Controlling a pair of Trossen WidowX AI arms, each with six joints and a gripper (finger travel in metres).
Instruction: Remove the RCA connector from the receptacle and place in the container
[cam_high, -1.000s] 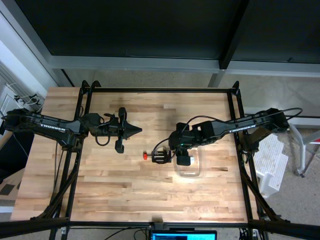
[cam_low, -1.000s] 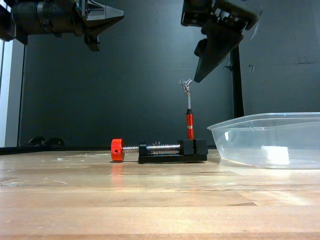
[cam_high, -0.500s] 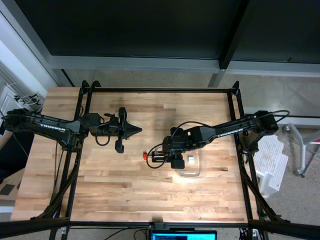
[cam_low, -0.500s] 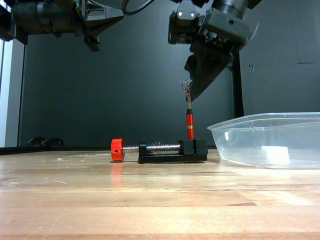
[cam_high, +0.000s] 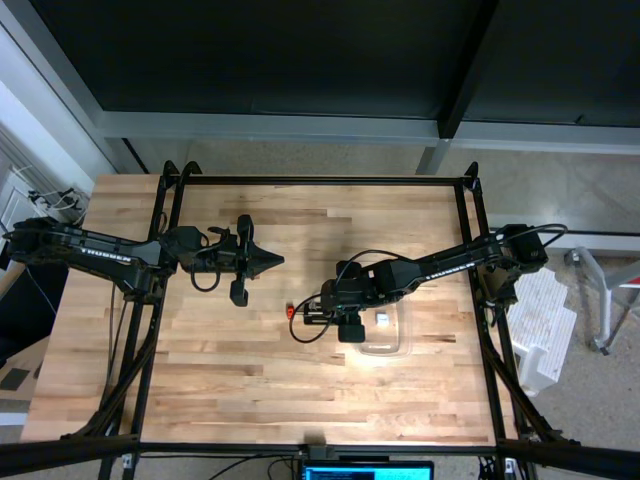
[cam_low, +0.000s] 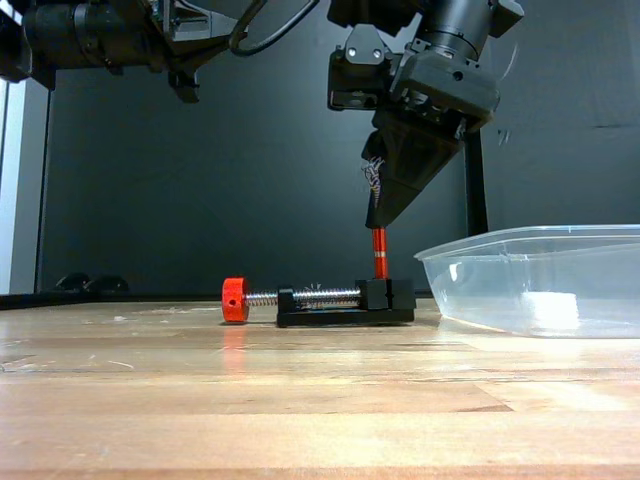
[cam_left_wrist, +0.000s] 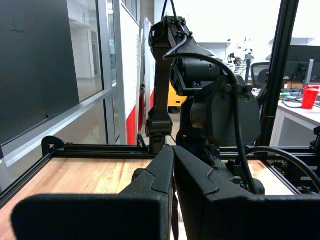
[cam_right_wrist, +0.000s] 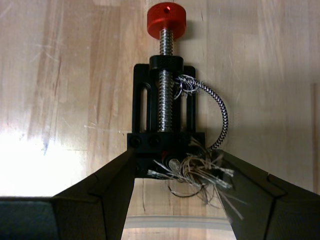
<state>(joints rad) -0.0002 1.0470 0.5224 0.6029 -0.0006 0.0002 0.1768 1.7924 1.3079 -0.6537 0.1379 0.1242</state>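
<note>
The slim silvery-grey, red-sleeved RCA connector (cam_low: 379, 252) is seen upright in the small black rectangular receptacle (cam_low: 340, 301), at the end away from its red-orange knob (cam_low: 234, 299), with the clear plastic container (cam_low: 540, 280) just beside that end on the table (cam_low: 300, 400). The right gripper (cam_low: 377, 214) is poised directly above the receptacle, jaws apart either side of the plug's frayed wire tail (cam_right_wrist: 200, 167), while the left gripper (cam_high: 272, 261) is parked well away from the receptacle, jaws together. The plug is judged light and stiff but its tail soft, so hold is best taken on the rigid barrel just above the receptacle.
</note>
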